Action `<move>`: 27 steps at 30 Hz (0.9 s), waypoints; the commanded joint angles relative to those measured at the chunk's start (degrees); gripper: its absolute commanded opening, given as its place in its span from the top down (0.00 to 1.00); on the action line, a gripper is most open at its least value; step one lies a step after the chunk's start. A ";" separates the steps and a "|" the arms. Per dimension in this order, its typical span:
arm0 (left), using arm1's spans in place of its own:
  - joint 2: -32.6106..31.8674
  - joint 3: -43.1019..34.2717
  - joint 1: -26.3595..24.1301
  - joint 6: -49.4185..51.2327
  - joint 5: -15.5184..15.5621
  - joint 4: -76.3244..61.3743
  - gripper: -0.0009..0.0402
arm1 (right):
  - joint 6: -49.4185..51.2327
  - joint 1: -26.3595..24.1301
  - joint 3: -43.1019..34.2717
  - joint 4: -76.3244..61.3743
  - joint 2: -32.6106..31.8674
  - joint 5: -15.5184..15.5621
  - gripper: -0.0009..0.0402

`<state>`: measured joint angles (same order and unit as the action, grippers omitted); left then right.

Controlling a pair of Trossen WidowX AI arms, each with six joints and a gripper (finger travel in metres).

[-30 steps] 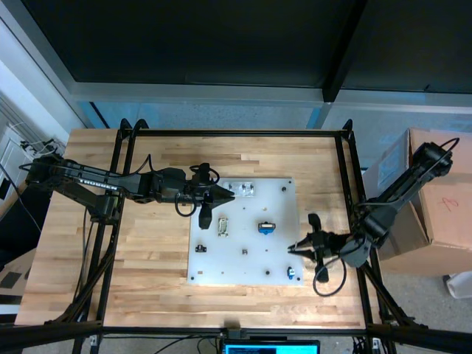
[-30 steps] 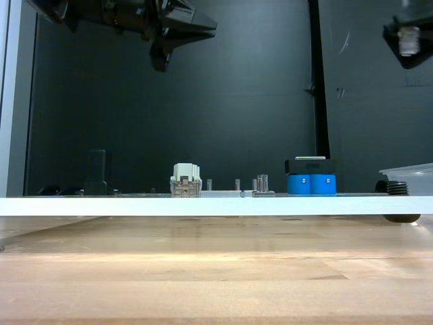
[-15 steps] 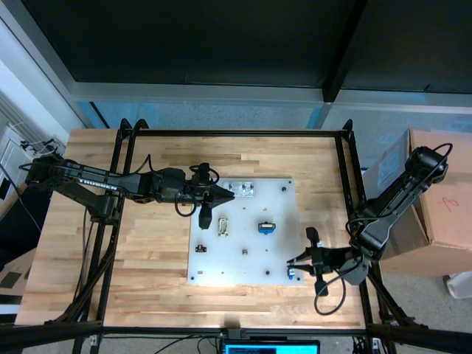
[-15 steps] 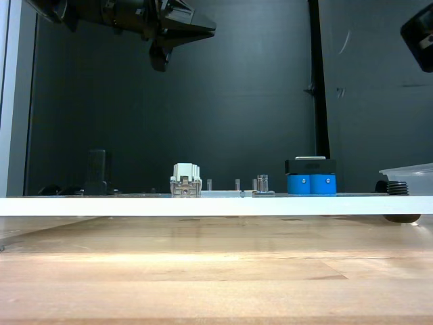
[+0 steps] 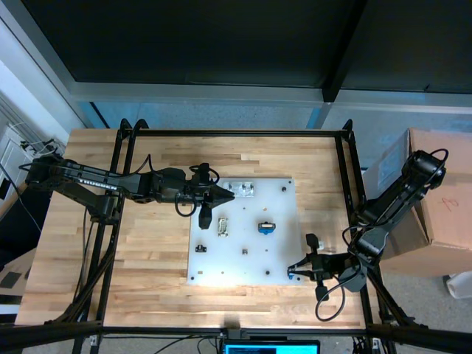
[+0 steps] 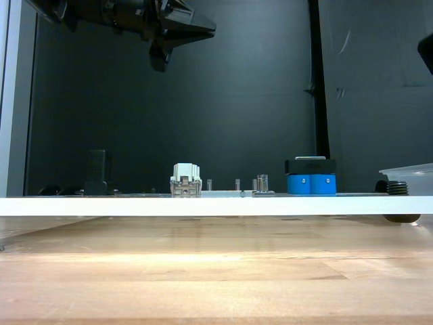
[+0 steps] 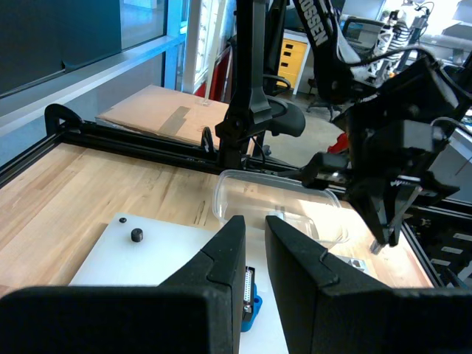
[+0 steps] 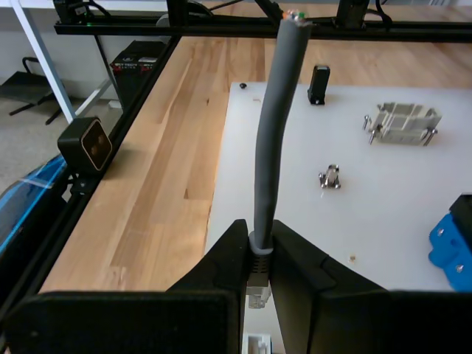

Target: Pick the RJ45 connector and install on the taskboard

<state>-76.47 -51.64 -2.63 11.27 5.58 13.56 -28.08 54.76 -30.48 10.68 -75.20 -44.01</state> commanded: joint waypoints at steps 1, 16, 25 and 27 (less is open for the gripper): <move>-0.04 -0.07 0.00 -0.02 -0.02 0.04 0.89 | 0.24 0.13 1.27 2.40 -1.20 -0.24 0.98; -0.04 -0.04 0.02 -0.02 -0.02 0.02 0.89 | -0.17 1.42 2.99 3.89 -3.34 -1.46 0.98; -0.04 -0.04 0.02 -0.02 -0.02 0.02 0.89 | -0.20 2.16 3.85 4.59 -3.32 -1.46 0.98; -0.04 -0.04 0.00 -0.02 -0.02 0.04 0.89 | -0.20 2.23 3.89 4.59 -3.32 -1.46 0.98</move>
<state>-76.49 -51.66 -2.63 11.27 5.58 13.58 -28.27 56.97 -26.61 15.25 -78.52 -45.47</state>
